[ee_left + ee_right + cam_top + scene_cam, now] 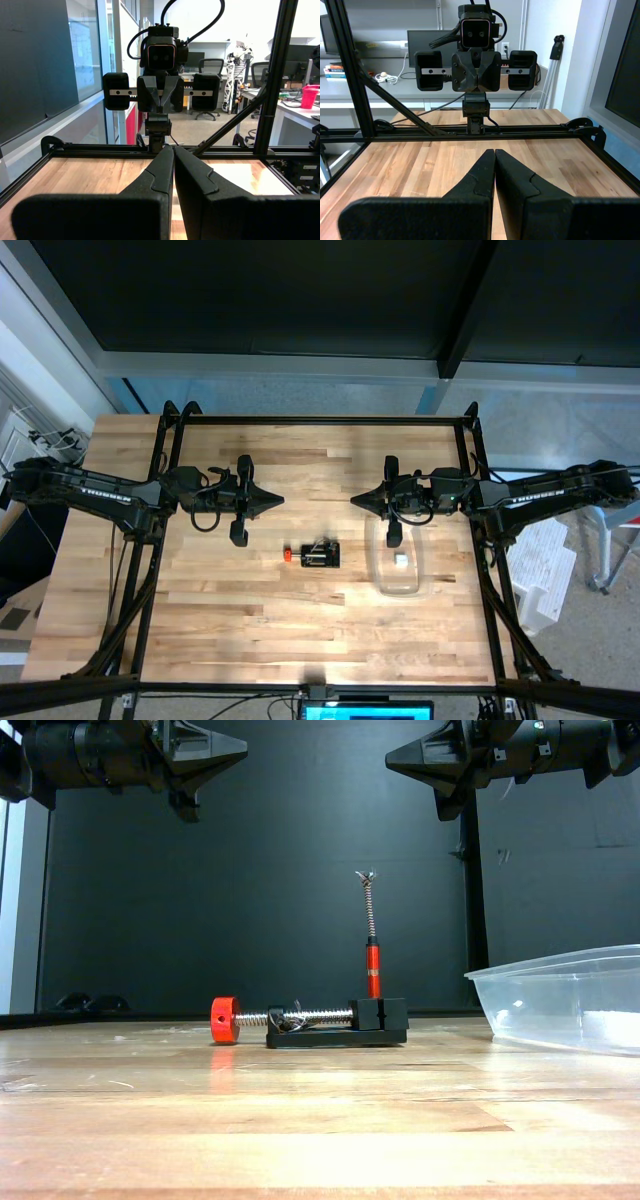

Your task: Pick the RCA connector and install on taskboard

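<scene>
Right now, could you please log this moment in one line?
left hand: shut, empty, high left of block | right hand: shut, empty, high right of block | block: on table | white piece: in tray

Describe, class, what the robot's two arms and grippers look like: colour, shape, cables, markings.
The left arm and right arm are matte black with white lettering. The left gripper and right gripper, high over the middle of the table, taper to pointed wedges. Black cables loop near the wrists.
</scene>
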